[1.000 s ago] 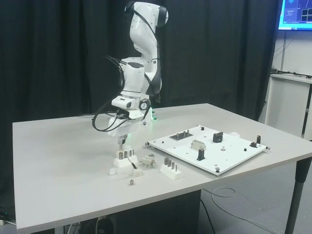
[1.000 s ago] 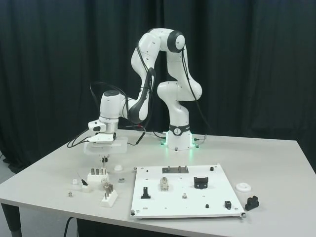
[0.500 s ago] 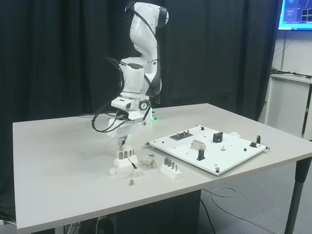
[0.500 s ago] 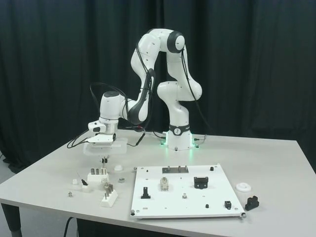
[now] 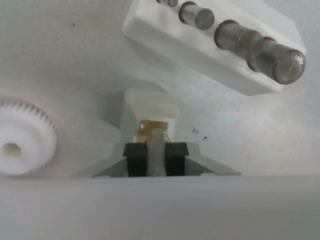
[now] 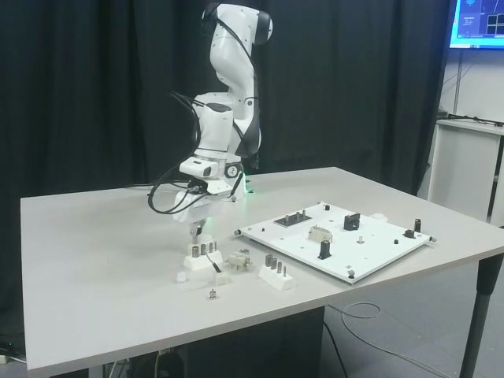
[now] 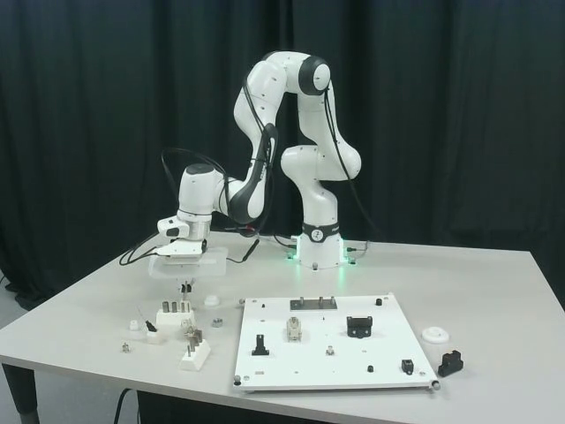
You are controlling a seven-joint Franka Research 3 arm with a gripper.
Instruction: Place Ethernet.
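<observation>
So far, I judge only the pickup done — the placing is all ahead. My pincer (image 5: 156, 159) is closed on the plug (image 5: 156, 131), a small pale connector: in the wrist view its two black fingertips (image 5: 135, 159) press the plug's sides, and the plug's body sticks out past them with nothing under it but grey table (image 6: 102, 236). From the two room views the pincer (image 7: 185, 284) hangs just above the white block of pins (image 7: 175, 315), apart from it, so I take the plug to be lifted clear of the parts area.

Near the pincer, in the wrist view, lie a white gear (image 5: 21, 144) to one side and a block of pins (image 5: 215, 42) beyond the plug; neither touches it.

What is left — carry the plug across to the white board (image 7: 331, 344), well apart from the pincer on the far side of the loose parts, find its socket there, and seat it. Which fitting on the board is that socket I cannot tell from these views.
</observation>
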